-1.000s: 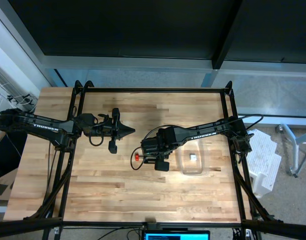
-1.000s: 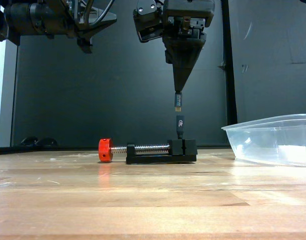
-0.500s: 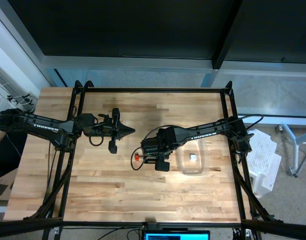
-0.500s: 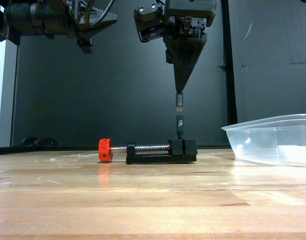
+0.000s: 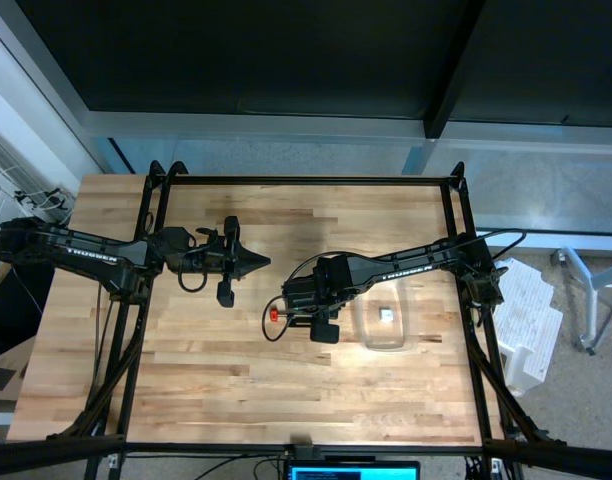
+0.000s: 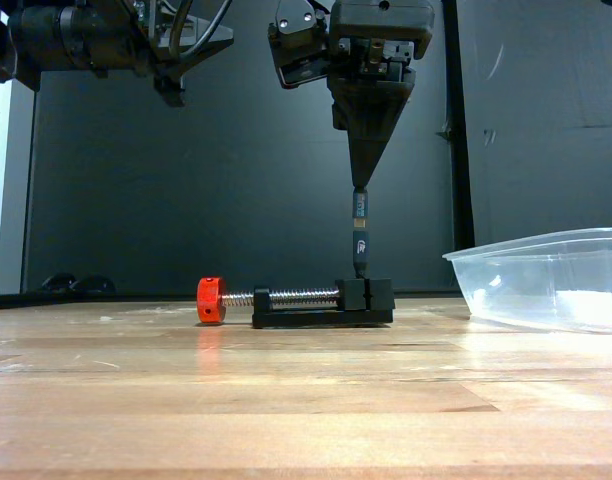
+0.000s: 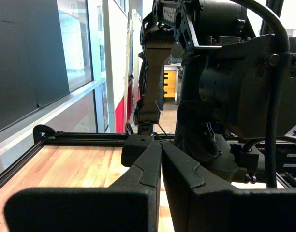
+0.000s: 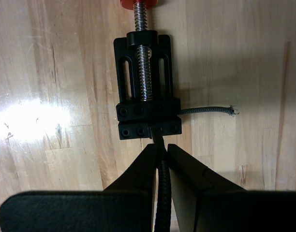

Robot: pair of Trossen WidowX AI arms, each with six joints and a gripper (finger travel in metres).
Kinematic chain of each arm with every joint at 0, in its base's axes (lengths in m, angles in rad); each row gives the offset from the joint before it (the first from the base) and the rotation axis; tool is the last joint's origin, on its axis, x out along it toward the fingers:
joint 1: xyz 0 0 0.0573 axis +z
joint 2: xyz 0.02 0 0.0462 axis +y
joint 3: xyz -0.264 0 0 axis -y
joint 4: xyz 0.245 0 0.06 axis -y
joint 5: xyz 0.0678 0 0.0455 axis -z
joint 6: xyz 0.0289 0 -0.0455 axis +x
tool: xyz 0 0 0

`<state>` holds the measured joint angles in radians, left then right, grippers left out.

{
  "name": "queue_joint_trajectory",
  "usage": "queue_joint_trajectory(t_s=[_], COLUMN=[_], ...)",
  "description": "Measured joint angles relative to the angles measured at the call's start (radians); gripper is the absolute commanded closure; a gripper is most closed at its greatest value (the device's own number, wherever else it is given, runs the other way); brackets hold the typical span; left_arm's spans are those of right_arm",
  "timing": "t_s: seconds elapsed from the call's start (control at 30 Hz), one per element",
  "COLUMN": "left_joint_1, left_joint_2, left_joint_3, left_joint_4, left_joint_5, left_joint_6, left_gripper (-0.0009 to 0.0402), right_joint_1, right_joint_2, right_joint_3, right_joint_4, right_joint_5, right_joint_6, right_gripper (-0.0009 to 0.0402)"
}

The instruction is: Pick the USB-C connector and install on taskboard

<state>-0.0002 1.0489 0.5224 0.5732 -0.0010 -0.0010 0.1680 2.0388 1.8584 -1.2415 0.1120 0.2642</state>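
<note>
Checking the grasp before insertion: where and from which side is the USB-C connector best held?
By its upper end, from straight above, as the right hand does: the USB-C connector hangs upright, plug tip down, over the upright pin of the taskboard, so its lower end needs clearance. The left hand is parked shut, raised over the left of the table.

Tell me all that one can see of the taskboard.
The taskboard is a small black slotted block lying flat on the wooden table, with a threaded screw, an orange-red knob and a dark upright pin. The right gripper holds the USB-C connector right above that pin; the left gripper hangs apart, shut.
</note>
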Motion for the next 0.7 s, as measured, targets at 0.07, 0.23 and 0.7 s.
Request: queue_joint_trajectory(t_s=[0.07, 0.23, 0.7], left_joint_1=[0.000, 0.000, 0.000], left_joint_2=[0.000, 0.000, 0.000], left_joint_3=[0.000, 0.000, 0.000], left_joint_4=[0.000, 0.000, 0.000], left_joint_5=[0.000, 0.000, 0.000], left_joint_6=[0.000, 0.000, 0.000], left_gripper=[0.0393, 0.0393, 0.0393], right_joint_1=[0.000, 0.000, 0.002], right_joint_2=[0.000, 0.000, 0.000], right_joint_3=[-0.002, -0.003, -0.013], right_joint_4=[0.001, 0.006, 0.008], right_joint_5=[0.000, 0.000, 0.000], right_joint_6=[0.000, 0.000, 0.010], right_gripper=[0.0394, 0.0393, 0.0393])
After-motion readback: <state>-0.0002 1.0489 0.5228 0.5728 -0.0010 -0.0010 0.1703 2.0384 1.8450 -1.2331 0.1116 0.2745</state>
